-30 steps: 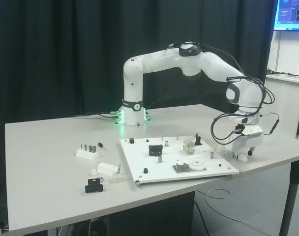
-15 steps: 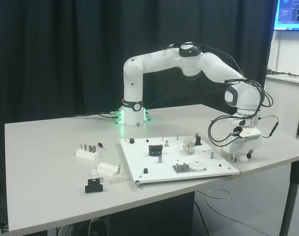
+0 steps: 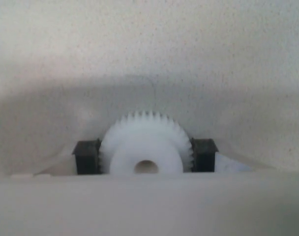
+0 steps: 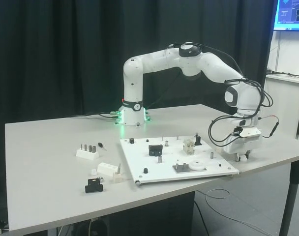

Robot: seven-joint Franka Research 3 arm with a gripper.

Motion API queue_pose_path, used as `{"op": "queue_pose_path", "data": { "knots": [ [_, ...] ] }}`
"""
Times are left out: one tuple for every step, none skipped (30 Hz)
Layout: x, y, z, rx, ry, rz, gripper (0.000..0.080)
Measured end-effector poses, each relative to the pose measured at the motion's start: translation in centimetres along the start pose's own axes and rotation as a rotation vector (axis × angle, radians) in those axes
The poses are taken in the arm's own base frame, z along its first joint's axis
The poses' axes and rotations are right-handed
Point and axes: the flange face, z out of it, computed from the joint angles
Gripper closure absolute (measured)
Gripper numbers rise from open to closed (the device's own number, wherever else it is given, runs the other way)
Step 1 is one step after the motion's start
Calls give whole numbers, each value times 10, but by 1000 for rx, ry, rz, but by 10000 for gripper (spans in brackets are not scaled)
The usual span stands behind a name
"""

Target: Pick medium gear.

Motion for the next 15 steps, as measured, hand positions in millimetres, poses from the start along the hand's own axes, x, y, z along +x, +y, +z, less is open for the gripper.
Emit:
{"op": "queue_pose_path", "data": {
  "knots": [
    [0, 0, 0, 0, 0, 2, 280],
    [0, 0, 0, 0, 0, 4, 280],
    [0, 0, 0, 1, 0, 6, 280],
    [0, 0, 0, 1, 0, 8, 280],
    [0, 0, 0, 1, 0, 9, 280],
    [0, 0, 0, 2, 0, 11, 405],
    [0, 0, -1, 2, -1, 12, 405],
    [0, 0, -2, 4, -1, 14, 405],
    [0, -1, -3, 6, -1, 14, 405],
    [0, -1, -4, 7, -1, 15, 405],
    [0, -1, -6, 9, 0, 15, 405],
    [1, -1, -7, 11, 0, 15, 405],
    [1, -2, -9, 13, 1, 15, 405],
    [2, -2, -11, 14, 1, 15, 405],
    [2, -2, -13, 14, 2, 15, 405]
  ]
}}
